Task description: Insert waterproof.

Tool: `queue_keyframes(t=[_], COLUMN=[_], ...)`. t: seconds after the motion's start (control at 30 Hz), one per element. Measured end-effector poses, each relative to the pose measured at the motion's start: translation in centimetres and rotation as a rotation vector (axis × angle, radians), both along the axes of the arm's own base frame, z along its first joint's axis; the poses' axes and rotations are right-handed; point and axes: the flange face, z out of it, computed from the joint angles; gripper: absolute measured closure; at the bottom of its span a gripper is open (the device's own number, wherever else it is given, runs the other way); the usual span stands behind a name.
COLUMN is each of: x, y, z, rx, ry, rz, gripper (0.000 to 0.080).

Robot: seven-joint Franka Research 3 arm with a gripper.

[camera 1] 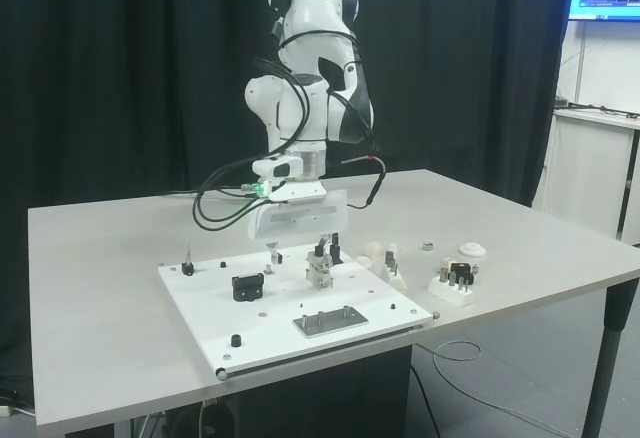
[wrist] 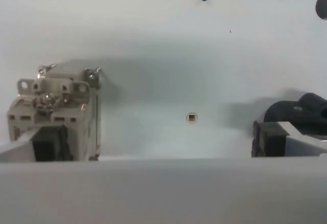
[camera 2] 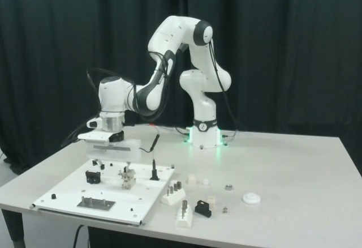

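Upright on the white board (camera 1: pixel 290 308) stands the waterproof connector (camera 1: pixel 319 266) — long axis vertical — the pincer (camera 1: pixel 300 254) wide open, empty.

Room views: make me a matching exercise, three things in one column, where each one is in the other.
Things:
1. gripper
2. grey plate with pegs
3. white disc

Places:
A. on the bare table, off the white board
B. above the white board, fingers open
C. on the white board, near its front edge

Pairs: 1-B, 2-C, 3-A
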Motion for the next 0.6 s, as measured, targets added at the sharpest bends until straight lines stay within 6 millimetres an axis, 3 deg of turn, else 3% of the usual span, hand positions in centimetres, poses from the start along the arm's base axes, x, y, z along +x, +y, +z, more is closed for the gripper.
queue_keyframes(t=[0.37,0.47,0.6], x=[0.5,1.0,1.2], y=[0.3,0.8,1.6], z=[-0.4,0.9,4.3], rx=[-0.003,-0.004,-0.007], ry=[-0.004,0.004,0.055], rz=[0.028,0.048,0.052], gripper=[0.0003,0.0003,0.0003])
